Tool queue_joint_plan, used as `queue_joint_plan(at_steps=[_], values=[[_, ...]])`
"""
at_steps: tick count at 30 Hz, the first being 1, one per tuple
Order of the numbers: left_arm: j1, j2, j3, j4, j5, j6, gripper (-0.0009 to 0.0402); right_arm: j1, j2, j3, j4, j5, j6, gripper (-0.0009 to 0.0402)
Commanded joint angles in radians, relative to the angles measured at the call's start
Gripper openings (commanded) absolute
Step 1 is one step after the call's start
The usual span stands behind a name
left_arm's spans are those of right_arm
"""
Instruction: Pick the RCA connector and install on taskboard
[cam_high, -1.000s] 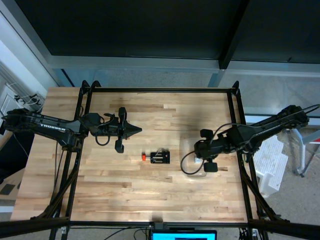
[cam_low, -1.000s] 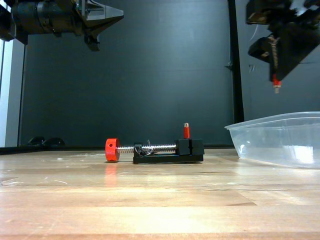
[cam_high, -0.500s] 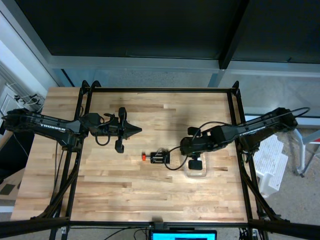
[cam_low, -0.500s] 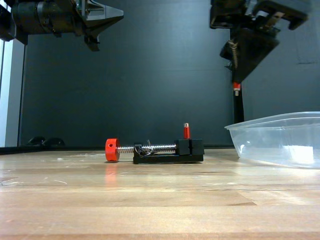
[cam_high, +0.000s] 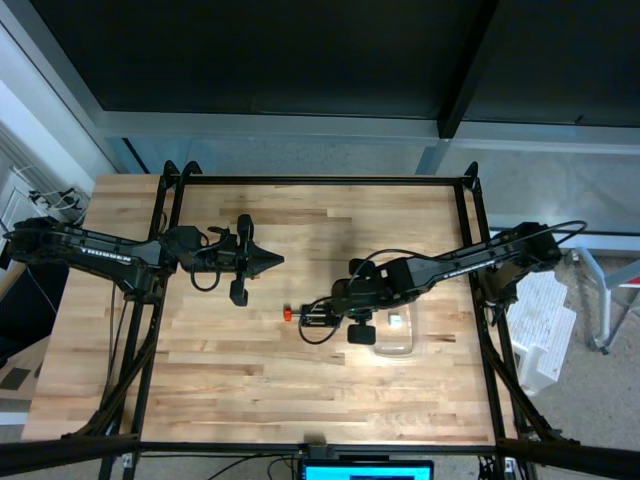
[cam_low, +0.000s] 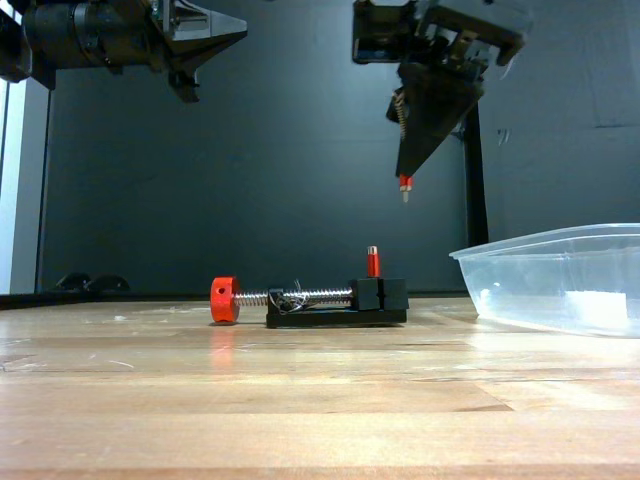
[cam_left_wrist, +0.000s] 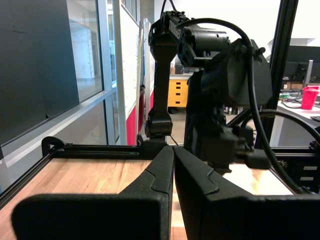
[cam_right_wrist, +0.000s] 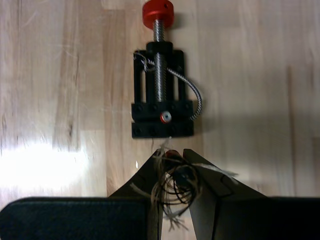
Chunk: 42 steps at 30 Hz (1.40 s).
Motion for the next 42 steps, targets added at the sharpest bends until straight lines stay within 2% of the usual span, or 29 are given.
queue_joint_plan(at_steps=[1, 22, 29, 42], values=[[0.0, 0.0, 0.0, 0.0, 0.0, 0.0, 0.0, -0.007, 0.036, 0.028, 0.008, -0.025, -0.004, 0.0004], [0.0, 0.0, 0.0, 0.0, 0.0, 0.0, 0.0, -0.039, 0.105, 0.034, 0.074, -0.032, -0.029, 0.0004], [0.0, 0.0, 0.0, 0.0, 0.0, 0.0, 0.0, -0.04, 0.112, 0.034, 0.081, -0.049, -0.029, 0.0004], [0.0, 0.0, 0.0, 0.0, 0.0, 0.0, 0.0, -0.041, 0.112, 0.022, 0.087, -0.048, -0.029, 0.0004]])
